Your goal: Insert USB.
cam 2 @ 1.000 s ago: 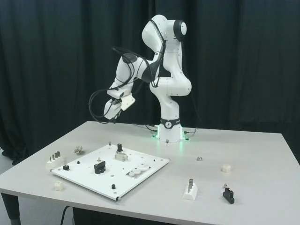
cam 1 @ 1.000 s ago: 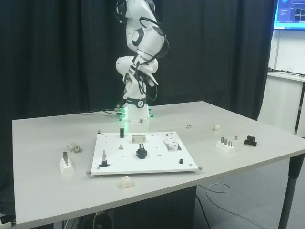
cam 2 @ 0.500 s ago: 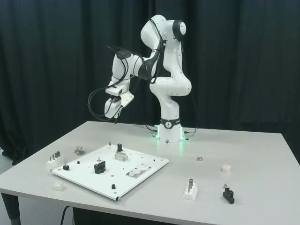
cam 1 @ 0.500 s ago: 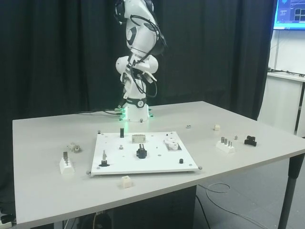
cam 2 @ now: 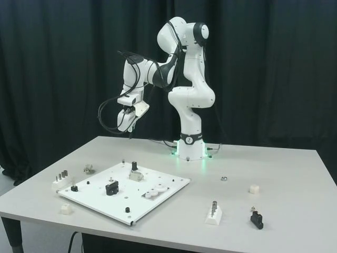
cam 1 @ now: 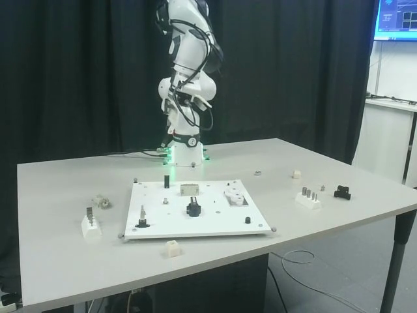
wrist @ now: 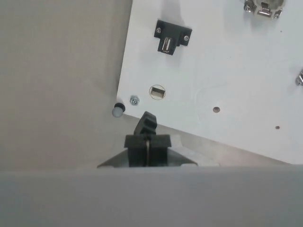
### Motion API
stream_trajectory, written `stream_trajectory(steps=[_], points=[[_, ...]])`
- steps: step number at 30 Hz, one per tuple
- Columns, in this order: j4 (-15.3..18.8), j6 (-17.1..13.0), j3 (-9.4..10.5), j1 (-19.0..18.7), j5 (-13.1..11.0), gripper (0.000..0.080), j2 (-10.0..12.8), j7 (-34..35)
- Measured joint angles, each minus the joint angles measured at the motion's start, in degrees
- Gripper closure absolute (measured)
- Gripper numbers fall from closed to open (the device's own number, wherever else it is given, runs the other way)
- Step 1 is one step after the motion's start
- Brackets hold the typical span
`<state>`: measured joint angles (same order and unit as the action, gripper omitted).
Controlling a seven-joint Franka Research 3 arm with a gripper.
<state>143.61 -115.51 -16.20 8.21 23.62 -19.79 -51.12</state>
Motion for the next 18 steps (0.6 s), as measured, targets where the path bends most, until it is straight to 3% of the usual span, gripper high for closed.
stream_trajectory(steps=[10,18], points=[[0.39,0.00,-1.62,0.00,-1.58,0.0794,-0.70,-2.58],[0.51,0.04,-2.78,0.00,-3.79,0.0794,-0.75,-8.89]])
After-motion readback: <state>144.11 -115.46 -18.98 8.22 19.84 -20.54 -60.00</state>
